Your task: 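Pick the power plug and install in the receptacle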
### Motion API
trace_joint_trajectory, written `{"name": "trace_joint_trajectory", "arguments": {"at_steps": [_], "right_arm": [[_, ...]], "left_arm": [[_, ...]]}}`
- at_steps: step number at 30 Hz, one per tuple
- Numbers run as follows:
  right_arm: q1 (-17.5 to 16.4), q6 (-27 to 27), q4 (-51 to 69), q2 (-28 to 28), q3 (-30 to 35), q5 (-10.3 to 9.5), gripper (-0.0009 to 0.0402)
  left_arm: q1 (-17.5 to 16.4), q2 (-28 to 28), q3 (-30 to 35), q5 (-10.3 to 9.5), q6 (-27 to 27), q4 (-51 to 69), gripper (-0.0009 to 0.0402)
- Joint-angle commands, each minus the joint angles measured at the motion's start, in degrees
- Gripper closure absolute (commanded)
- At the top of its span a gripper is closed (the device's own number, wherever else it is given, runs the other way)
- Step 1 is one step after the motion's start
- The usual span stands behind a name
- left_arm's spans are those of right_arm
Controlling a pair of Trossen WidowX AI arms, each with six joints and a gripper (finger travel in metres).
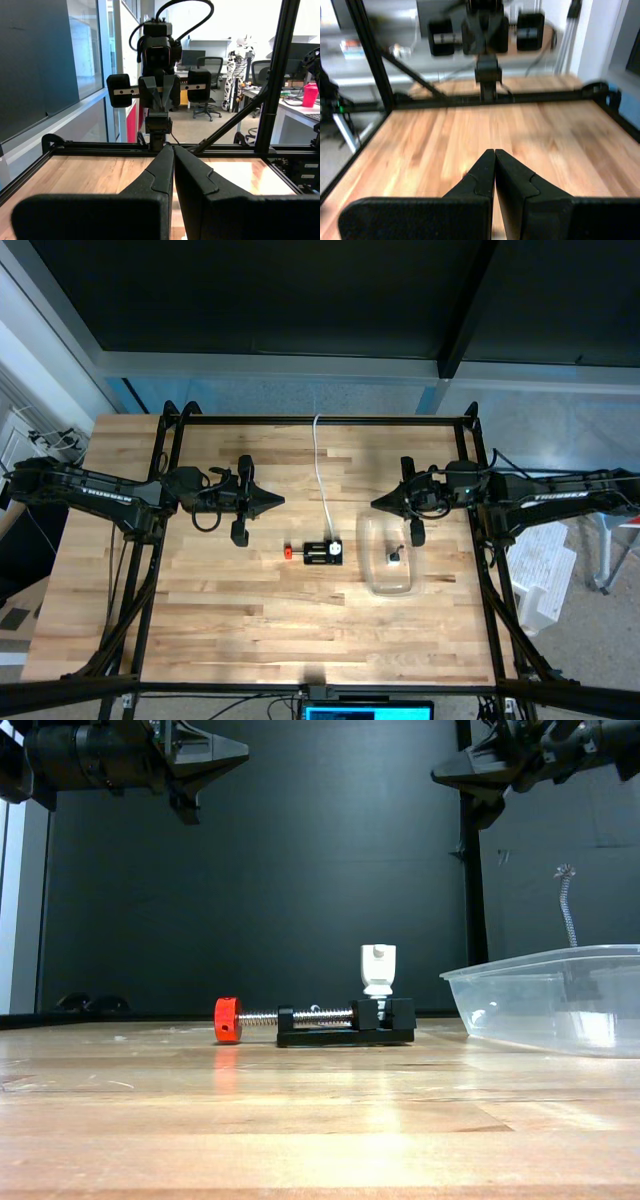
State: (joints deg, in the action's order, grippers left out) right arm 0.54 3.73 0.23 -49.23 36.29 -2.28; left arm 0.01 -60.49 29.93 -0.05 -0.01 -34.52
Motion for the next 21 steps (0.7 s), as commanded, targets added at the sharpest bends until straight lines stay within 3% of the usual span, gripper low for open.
{"name": "trace_joint_trajectory", "arguments": {"at_steps": [1,4,10,21], "right_arm": [[-0.5,0.1,10.3,0.4,3.4,1.29,0.0393],[-1.5,0.1,18.2,0.4,6.2,1.68,0.0393],[-5.3,0.7,32.3,0.4,11.3,7.32,0.0393],[-9.5,6.3,49.7,0.4,15.1,7.32,0.0393]], "left_arm": [[0.0,0.0,0.0,0.02,0.0,0.0,0.0393],[0.0,0.0,0.0,0.02,0.0,0.0,0.0393],[0.0,0.0,0.0,0.02,0.0,0.0,0.0393],[0.0,0.0,0.0,0.02,0.0,0.0,0.0393]]}}
